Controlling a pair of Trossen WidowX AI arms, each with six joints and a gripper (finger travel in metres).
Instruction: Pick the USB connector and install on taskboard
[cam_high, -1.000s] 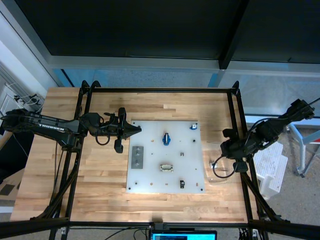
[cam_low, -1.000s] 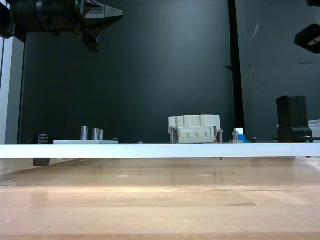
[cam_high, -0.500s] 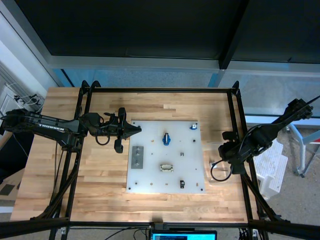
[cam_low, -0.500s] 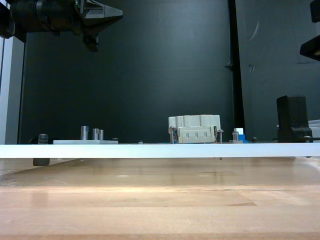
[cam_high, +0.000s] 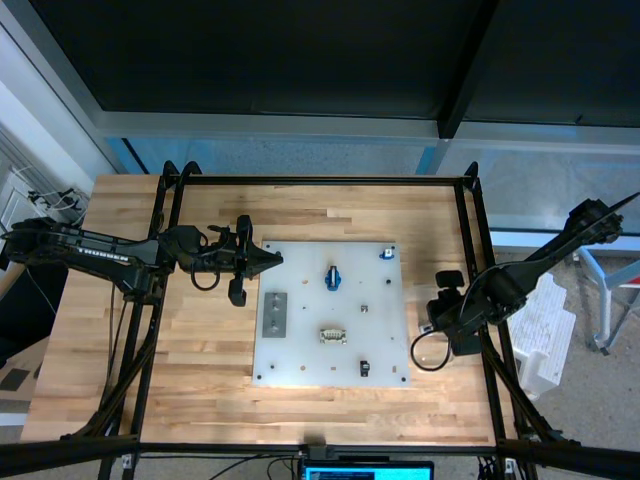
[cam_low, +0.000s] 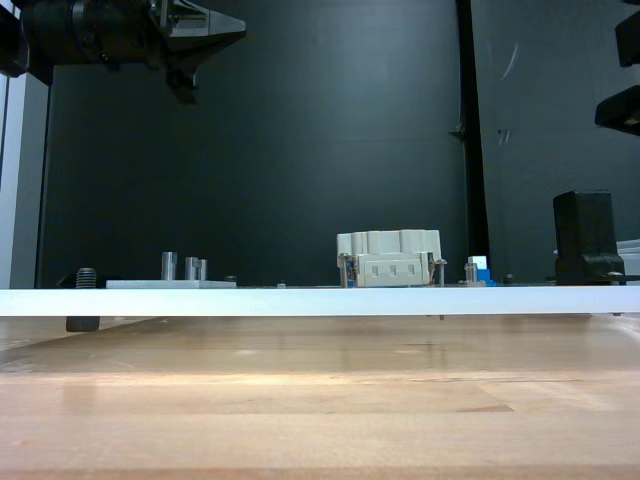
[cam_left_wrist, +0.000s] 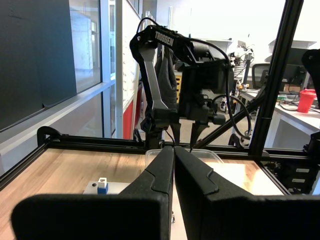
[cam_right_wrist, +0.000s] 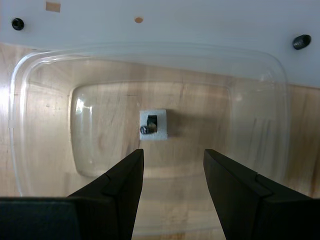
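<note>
Viewing from high, the left gripper (cam_high: 264, 258) is parked at the taskboard's (cam_high: 300, 300) left edge; the right gripper (cam_high: 433, 322) hangs just off its right edge. Left wrist: jaws clenched, empty. Right wrist: jaws released above the USB connector (cam_right_wrist: 152, 121), lying in the clear tray (cam_right_wrist: 20, 90); centring is advised before descent.

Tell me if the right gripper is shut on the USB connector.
No, the right gripper hangs open above the USB connector in the tray; the left gripper hangs shut by the taskboard's left edge.
</note>
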